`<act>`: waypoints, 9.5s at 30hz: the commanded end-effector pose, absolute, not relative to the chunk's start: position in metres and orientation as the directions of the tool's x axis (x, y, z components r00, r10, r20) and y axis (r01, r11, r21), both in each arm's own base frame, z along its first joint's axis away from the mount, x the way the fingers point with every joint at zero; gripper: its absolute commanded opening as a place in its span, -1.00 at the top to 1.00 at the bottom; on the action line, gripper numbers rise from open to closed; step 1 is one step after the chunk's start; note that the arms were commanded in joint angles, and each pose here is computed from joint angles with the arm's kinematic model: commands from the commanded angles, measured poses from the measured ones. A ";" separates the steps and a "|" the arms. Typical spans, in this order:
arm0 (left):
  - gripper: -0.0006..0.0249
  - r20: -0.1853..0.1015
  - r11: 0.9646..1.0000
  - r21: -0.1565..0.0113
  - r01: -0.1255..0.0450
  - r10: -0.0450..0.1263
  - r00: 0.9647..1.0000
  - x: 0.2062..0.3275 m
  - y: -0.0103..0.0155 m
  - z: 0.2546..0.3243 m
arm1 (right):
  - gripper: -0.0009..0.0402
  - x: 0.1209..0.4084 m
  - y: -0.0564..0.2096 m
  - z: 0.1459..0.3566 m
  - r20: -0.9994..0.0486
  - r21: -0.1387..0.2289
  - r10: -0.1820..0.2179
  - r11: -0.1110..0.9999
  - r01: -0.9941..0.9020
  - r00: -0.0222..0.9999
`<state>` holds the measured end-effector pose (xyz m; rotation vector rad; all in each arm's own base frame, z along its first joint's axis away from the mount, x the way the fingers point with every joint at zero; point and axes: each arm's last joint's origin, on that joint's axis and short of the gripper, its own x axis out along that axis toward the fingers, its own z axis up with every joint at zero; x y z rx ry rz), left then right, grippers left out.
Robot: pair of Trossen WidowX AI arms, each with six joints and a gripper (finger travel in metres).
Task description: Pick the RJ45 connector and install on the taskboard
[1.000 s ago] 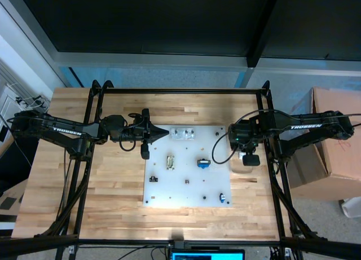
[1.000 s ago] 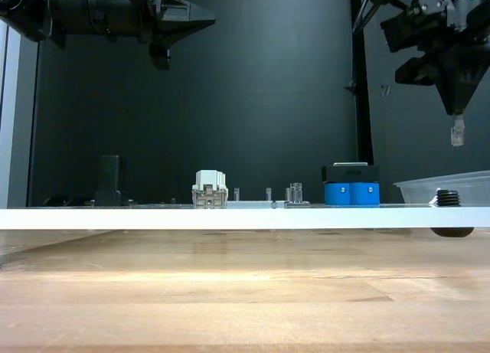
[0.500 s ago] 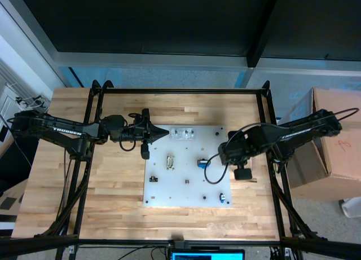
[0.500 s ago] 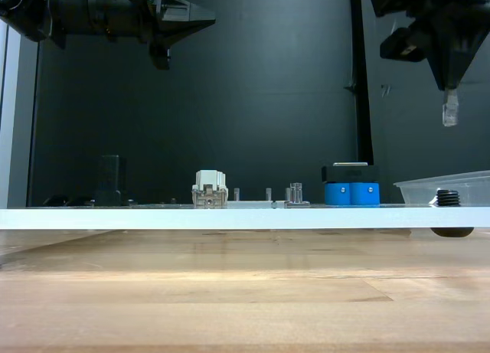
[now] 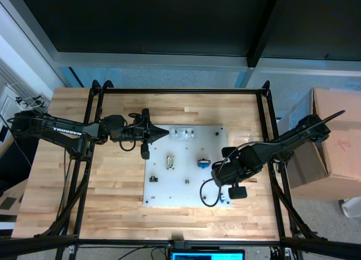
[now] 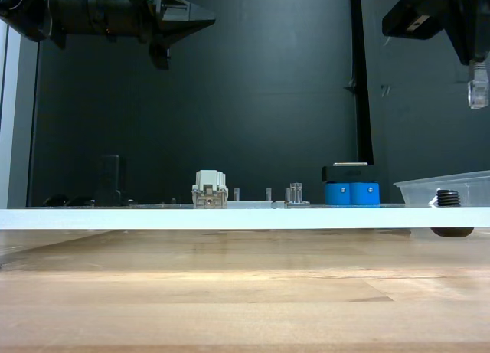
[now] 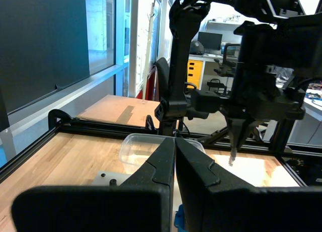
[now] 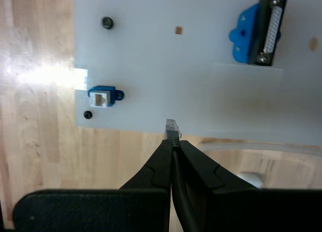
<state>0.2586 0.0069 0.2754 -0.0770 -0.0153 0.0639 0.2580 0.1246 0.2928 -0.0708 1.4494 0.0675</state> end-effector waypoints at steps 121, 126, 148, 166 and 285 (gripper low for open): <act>0.95 0.012 0.995 -0.077 -0.063 0.064 0.998 0.259 0.0069 0.2753 | 0.96 0.273 0.191 0.264 -0.992 0.041 0.052 0.995 -0.096 0.114; 0.95 0.012 0.995 -0.077 -0.063 0.064 0.998 0.259 0.0070 0.2753 | 0.96 0.274 0.187 0.280 -0.992 0.060 0.069 0.995 -0.083 0.103; 0.95 0.012 0.995 -0.077 -0.063 0.064 0.998 0.259 0.0069 0.2753 | 0.96 0.272 0.184 0.265 -0.998 0.034 0.039 0.996 -0.080 0.056; 0.95 0.012 0.995 -0.077 -0.063 0.064 0.998 0.259 0.0070 0.2753 | 0.96 0.273 0.185 0.248 -0.996 0.045 0.051 0.996 -0.082 0.074; 0.95 0.011 0.995 -0.077 -0.063 0.064 0.998 0.259 0.0069 0.2752 | 0.96 0.221 -0.015 0.280 0.032 0.120 0.004 0.993 -0.008 0.999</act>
